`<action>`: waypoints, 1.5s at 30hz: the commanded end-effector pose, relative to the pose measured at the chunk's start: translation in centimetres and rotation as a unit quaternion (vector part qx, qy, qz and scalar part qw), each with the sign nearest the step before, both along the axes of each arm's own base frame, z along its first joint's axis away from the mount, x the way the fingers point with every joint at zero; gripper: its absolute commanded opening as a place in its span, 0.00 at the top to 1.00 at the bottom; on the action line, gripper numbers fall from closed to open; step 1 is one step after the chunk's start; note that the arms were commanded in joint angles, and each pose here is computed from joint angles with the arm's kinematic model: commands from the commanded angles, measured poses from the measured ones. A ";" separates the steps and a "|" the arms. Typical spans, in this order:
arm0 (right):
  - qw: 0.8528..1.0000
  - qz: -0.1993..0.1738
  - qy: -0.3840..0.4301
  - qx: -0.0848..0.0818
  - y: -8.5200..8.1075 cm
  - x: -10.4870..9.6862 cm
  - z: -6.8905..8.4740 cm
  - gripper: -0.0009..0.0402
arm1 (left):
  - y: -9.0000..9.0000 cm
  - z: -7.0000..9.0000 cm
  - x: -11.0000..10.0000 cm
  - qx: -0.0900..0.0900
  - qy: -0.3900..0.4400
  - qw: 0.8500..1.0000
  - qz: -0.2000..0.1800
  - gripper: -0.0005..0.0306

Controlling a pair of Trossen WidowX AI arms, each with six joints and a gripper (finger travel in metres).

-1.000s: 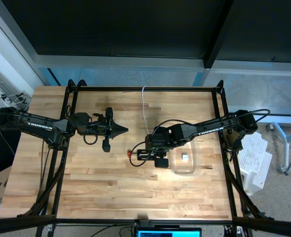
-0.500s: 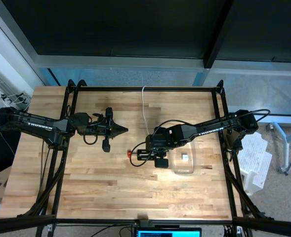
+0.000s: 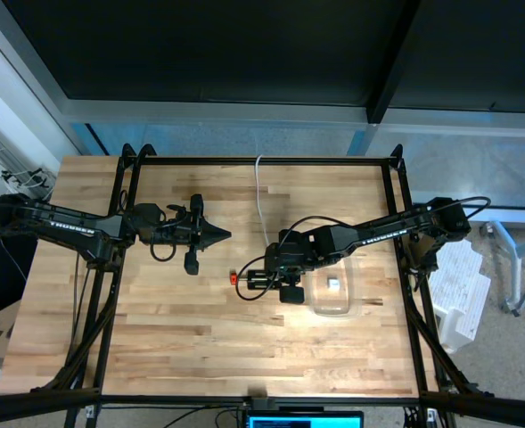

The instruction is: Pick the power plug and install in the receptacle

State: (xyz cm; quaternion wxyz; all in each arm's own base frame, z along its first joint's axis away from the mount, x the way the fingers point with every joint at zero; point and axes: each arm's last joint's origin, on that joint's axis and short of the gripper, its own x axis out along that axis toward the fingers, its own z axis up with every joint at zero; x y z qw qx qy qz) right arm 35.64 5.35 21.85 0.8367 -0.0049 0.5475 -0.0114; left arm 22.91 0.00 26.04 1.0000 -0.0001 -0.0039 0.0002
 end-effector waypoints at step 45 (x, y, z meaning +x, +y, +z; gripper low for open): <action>0.999 -0.015 -0.044 0.006 -1.3 -1.1 -0.5 0.98 | 0.0 0.0 0.0 0.000 0.000 1.000 0.000 0.98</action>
